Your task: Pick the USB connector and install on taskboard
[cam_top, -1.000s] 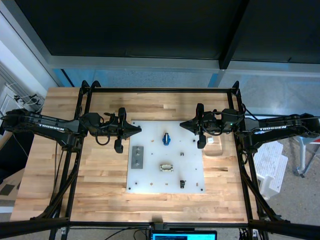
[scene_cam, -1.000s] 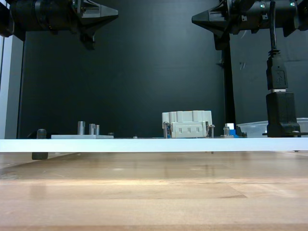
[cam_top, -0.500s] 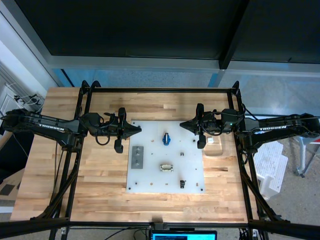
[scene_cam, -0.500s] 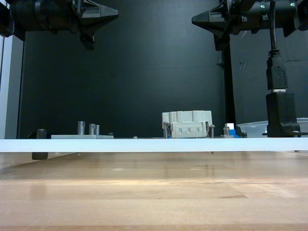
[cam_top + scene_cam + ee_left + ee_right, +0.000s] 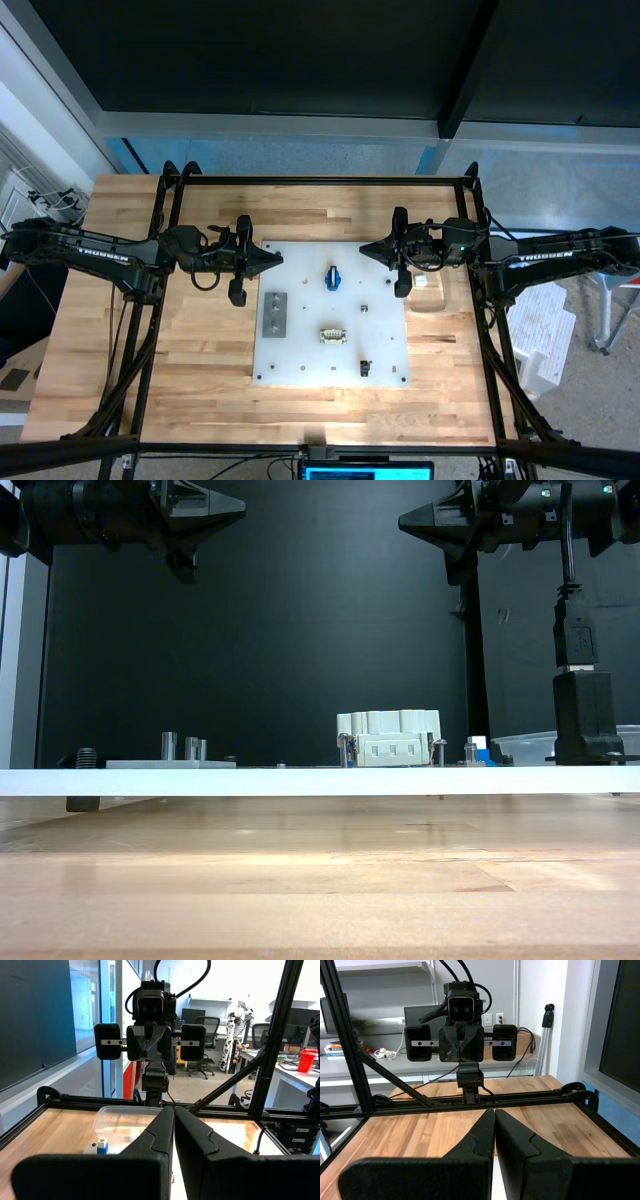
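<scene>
Evidently we haven't begun picking: left gripper at 9 o'clock, right gripper at 3, both closed, empty, over the taskboard; next we must open up.

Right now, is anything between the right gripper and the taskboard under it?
Nothing visible does. The right gripper, shut, hovers high above the far side of the taskboard with only open air beneath. The left gripper, also shut, hovers over its far left corner.

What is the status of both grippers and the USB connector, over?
Left gripper: jaws shut, empty, above taskboard, far-left corner. Right gripper: same, far-right side. USB connector upright on board, ungripped. No obstacle seen.
</scene>
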Robot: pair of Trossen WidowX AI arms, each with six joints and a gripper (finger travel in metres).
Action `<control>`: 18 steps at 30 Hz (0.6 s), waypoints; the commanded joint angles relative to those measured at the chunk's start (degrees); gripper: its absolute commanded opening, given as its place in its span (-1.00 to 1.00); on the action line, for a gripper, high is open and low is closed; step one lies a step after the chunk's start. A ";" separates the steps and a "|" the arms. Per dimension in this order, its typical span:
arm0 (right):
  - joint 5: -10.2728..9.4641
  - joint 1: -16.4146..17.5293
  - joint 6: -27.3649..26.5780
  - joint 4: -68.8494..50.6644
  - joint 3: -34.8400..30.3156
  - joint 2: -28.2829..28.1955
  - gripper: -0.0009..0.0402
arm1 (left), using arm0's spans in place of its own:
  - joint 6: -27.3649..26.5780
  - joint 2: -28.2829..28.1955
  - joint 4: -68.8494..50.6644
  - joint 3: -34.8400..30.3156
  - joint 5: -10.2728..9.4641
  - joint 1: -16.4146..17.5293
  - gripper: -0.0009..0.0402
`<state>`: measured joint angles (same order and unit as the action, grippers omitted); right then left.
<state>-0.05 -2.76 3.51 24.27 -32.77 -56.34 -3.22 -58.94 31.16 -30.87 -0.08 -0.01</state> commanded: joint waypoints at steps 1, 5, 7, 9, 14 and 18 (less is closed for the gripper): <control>0.00 0.02 0.04 0.00 -0.04 -0.02 -0.96 | 0.00 -0.02 0.02 0.00 0.02 0.00 -0.96; 0.00 0.02 0.04 -0.13 -0.04 -0.02 -0.96 | 0.00 -0.02 0.02 0.00 0.02 0.02 -0.96; 0.00 0.02 0.04 -0.37 -0.04 -0.02 -0.96 | 0.00 -0.02 0.02 -0.02 0.02 0.00 -0.96; 0.00 0.00 0.02 -0.98 -0.04 -0.02 -0.96 | 0.00 -0.02 0.02 0.00 0.02 0.00 -0.96; 0.00 0.00 0.04 -1.25 -0.04 -0.02 -0.96 | 0.00 -0.02 0.02 0.00 0.02 0.00 -0.96; 0.00 0.02 0.04 -1.25 -0.04 -0.02 -0.96 | 0.00 -0.02 0.02 0.00 0.02 0.00 -0.96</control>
<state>-0.05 -2.76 3.53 22.98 -32.77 -56.36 -3.25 -58.94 31.18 -30.87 -0.08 -0.01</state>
